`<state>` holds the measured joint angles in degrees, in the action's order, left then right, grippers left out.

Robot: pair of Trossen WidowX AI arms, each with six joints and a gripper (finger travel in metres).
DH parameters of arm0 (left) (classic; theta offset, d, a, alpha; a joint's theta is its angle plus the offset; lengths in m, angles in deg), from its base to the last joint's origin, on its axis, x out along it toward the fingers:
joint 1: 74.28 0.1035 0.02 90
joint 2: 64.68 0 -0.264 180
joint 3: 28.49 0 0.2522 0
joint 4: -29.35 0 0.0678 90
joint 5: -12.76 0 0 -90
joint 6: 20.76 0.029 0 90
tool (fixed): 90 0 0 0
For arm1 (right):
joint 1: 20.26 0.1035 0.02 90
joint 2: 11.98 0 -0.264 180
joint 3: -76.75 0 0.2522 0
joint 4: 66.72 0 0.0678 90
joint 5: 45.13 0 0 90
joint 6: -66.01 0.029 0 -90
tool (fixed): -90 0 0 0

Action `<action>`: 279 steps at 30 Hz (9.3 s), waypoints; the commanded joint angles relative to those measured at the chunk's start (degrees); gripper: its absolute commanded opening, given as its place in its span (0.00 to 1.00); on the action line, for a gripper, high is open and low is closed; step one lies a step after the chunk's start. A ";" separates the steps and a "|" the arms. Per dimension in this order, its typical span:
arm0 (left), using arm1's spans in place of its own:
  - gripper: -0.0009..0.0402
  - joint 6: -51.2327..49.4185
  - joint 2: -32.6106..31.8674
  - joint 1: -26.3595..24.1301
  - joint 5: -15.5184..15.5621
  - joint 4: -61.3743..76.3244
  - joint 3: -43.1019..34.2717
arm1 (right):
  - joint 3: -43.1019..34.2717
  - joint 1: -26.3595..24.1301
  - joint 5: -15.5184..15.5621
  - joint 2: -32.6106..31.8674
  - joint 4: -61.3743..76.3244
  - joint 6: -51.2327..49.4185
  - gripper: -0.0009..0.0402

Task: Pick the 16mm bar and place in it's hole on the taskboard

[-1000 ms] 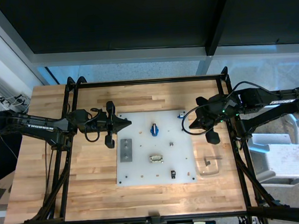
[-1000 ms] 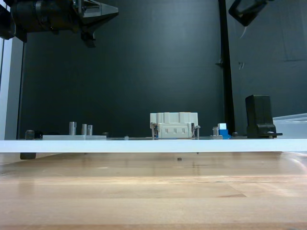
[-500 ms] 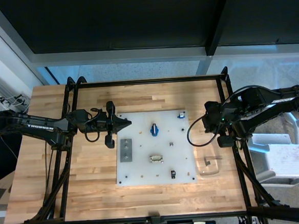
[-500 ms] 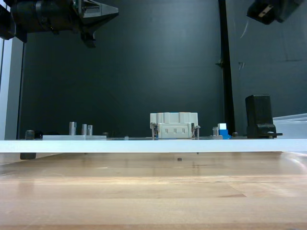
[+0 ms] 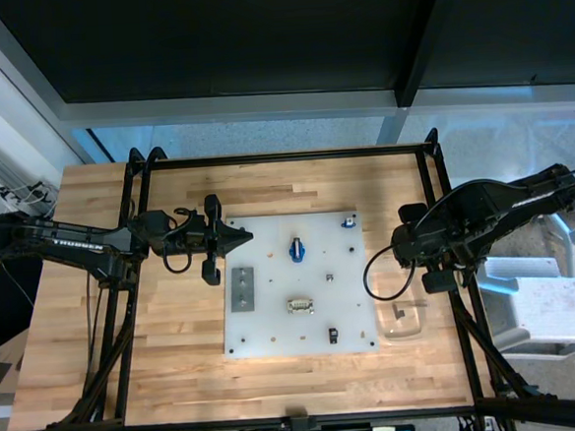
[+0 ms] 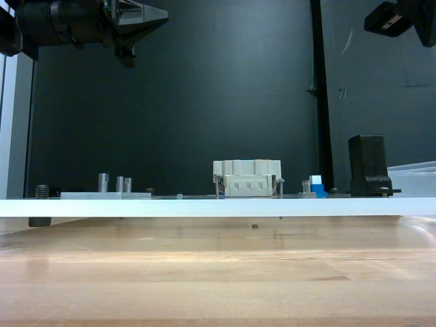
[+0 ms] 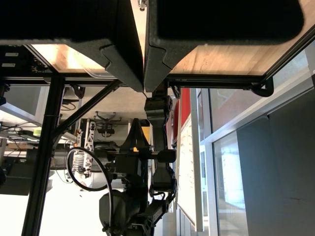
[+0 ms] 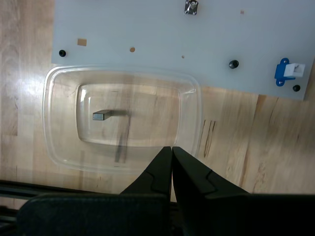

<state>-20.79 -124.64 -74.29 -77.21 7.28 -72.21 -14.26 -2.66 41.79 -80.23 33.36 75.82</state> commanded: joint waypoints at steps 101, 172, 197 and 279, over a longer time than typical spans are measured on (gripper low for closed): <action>0.02 0.00 -0.02 0.02 -0.02 0.00 0.00 | 29.22 21.57 2.82 -15.67 -37.38 24.30 0.27; 0.02 0.00 -0.02 0.02 -0.02 0.00 0.00 | 3.54 2.93 1.14 -6.43 -7.82 10.27 0.02; 0.02 0.02 -0.02 0.00 -0.02 0.00 0.00 | -1.95 2.89 1.14 -9.29 -6.93 11.37 0.02; 0.02 0.02 -0.02 0.00 -0.02 0.02 0.00 | -11.10 -22.60 1.20 -29.14 -16.74 -14.62 0.02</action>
<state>-20.79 -124.66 -74.29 -77.23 7.30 -72.21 -24.41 -25.06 43.02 -108.56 16.23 61.59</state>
